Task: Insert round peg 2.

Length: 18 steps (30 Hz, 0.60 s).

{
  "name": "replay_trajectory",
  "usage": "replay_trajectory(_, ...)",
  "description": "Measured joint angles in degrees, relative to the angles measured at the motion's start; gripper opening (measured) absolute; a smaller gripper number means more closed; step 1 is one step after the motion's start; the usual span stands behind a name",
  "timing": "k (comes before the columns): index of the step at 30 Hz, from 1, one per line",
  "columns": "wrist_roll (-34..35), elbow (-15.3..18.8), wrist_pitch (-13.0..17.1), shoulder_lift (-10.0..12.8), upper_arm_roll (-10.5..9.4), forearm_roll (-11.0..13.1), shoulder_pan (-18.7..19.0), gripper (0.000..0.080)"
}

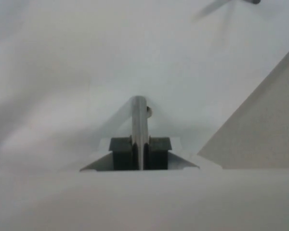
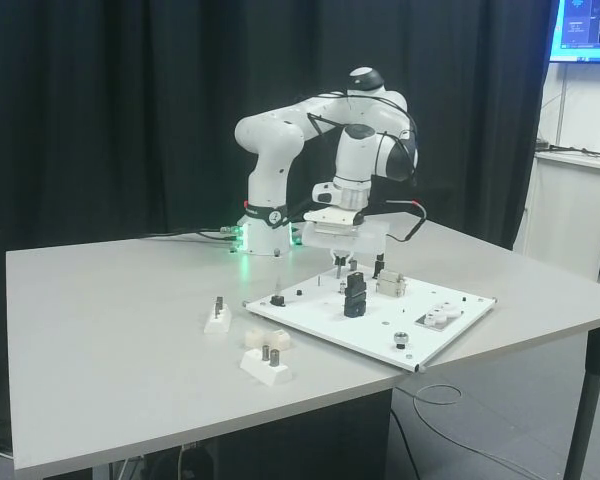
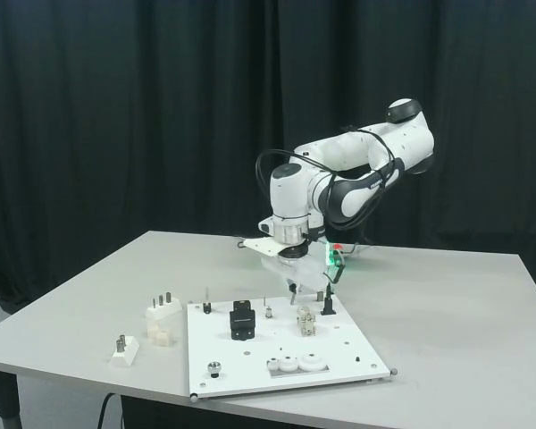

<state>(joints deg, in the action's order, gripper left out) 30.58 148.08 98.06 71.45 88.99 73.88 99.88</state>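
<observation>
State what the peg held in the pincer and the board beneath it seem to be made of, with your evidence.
Round peg: probably metal, polished; it shows a bright streak of reflected light along its length. Board: white, smooth and flat, possibly plastic or painted sheet; the look leaves it open.

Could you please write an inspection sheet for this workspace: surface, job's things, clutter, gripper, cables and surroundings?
Surface: grey table; white board lies flat near its edge.
Job's things: round peg upright between the black fingers, over the board.
Clutter: small white blocks holding pegs beside the board; black part and white rollers on it.
Gripper: gripper shut on the peg, pointing down.
Cables: black cable on the arm; another hangs below the table.
Surroundings: black curtain; green light at the arm's base.
</observation>
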Motion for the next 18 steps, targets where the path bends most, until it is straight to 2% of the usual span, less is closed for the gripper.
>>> replay_trajectory(10, 0.0, -0.14, -1.18, 0.0, 0.13, -0.42, -1.08, 0.0069)
replay_trajectory(18, 0.0, -0.65, -4.31, 0.0, 1.59, -1.19, -2.05, 0.0069)
